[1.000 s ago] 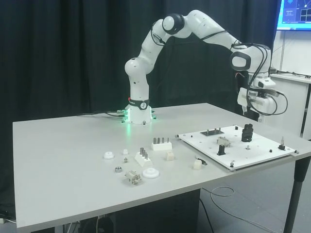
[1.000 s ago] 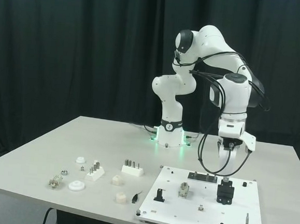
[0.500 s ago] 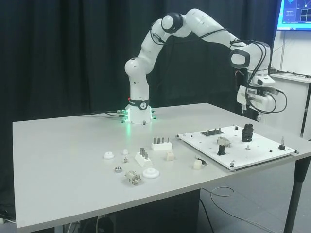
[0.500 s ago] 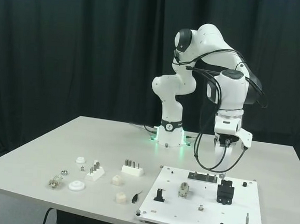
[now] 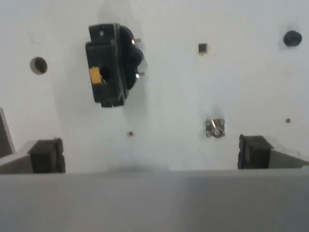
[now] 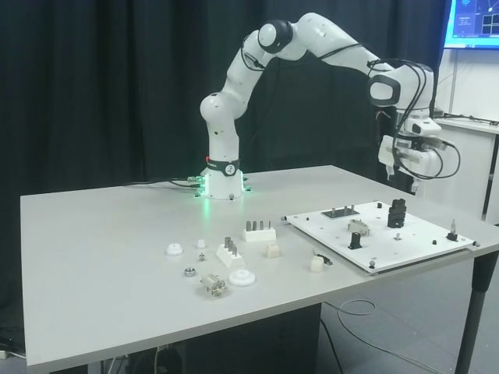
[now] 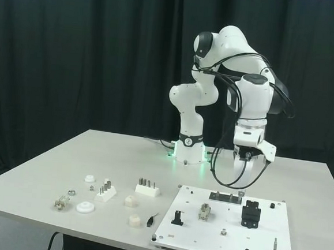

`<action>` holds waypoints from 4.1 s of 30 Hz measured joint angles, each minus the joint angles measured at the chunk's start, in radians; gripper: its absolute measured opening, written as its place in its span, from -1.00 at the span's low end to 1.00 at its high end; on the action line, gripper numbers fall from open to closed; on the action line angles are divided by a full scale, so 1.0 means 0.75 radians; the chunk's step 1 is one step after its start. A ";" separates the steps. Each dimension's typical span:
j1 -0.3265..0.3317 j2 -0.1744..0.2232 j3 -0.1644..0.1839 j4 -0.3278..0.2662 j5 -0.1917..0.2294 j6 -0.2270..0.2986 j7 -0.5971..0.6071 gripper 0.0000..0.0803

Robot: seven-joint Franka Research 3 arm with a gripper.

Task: Pick square peg 4.

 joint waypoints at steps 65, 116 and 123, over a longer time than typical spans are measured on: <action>0.000 0.003 -0.044 0.023 -0.101 -0.082 -0.089 0.99; -0.202 -0.086 -0.092 -0.184 -0.383 -0.142 -0.193 0.99; -0.271 -0.175 -0.057 -0.324 -0.481 -0.030 -0.142 0.99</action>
